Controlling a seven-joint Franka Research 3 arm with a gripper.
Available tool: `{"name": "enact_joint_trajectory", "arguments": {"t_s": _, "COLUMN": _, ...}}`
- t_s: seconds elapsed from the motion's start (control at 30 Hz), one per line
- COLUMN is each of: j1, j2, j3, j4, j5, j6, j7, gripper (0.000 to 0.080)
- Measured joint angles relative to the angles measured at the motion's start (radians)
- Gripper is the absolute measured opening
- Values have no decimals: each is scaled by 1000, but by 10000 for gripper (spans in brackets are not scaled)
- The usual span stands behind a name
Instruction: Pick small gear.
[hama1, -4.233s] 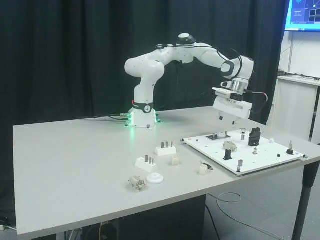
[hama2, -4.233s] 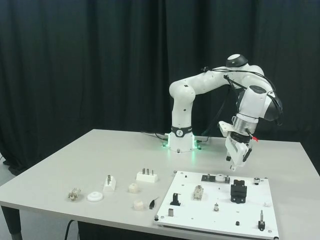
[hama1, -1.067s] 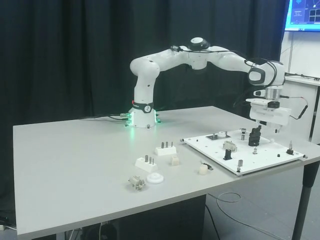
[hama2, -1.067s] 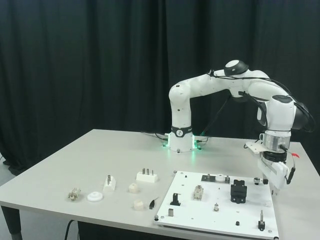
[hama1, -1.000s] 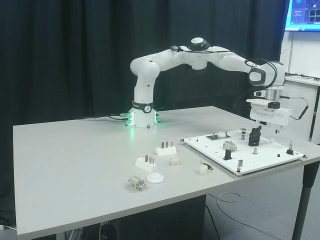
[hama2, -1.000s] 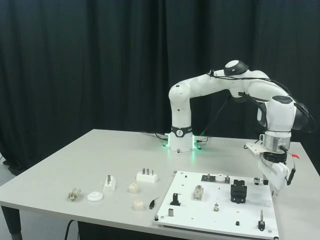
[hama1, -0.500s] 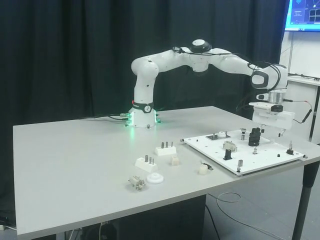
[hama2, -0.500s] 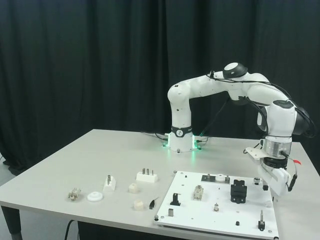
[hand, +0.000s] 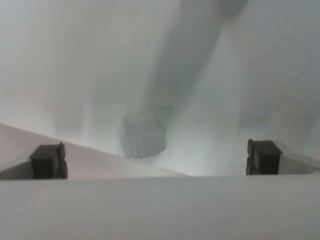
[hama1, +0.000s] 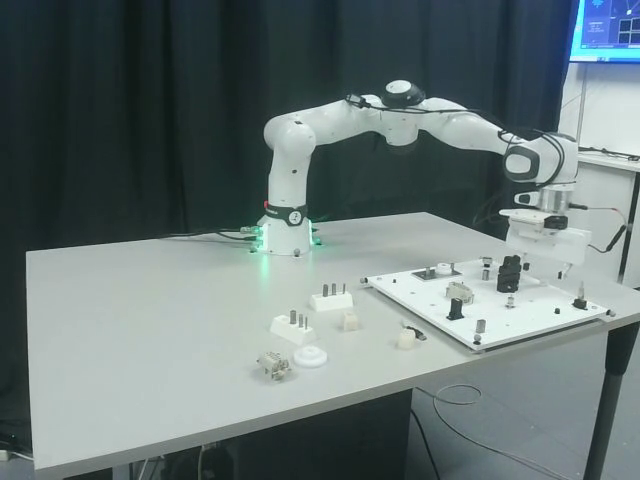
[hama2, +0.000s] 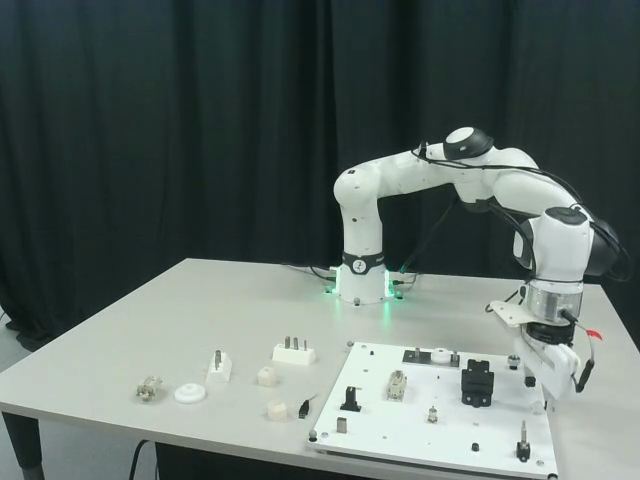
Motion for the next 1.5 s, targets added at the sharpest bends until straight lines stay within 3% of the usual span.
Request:
{"name": "enact_joint_trajectory", "arguments": {"t_s": 0.73, "j1": -22, "j2": 1, "j3": 33, "j4": 11, "j5": -13, "j6": 21, "j7": 0, "gripper": 800}}
{"name": "enact_joint_trajectory", "arguments": {"t_s": 1.33, "j1": -28, "j2": 3, "j3": 68, "j4": 18, "j5": -74, "j6": 78, "j7": -2, "gripper": 800}}
{"name": "enact_joint_trajectory", "arguments": {"t_s": 1.4, "j1": -29, "j2": 3, "j3": 70, "j4": 21, "j5": -78, "j6": 78, "j7": -2, "gripper": 475}}
{"name": "enact_joint_trajectory", "arguments": {"t_s": 1.5, "j1": -31, "j2": 3, "j3": 71, "j4": 25, "j5": -79, "j6": 78, "j7": -2, "gripper": 475}}
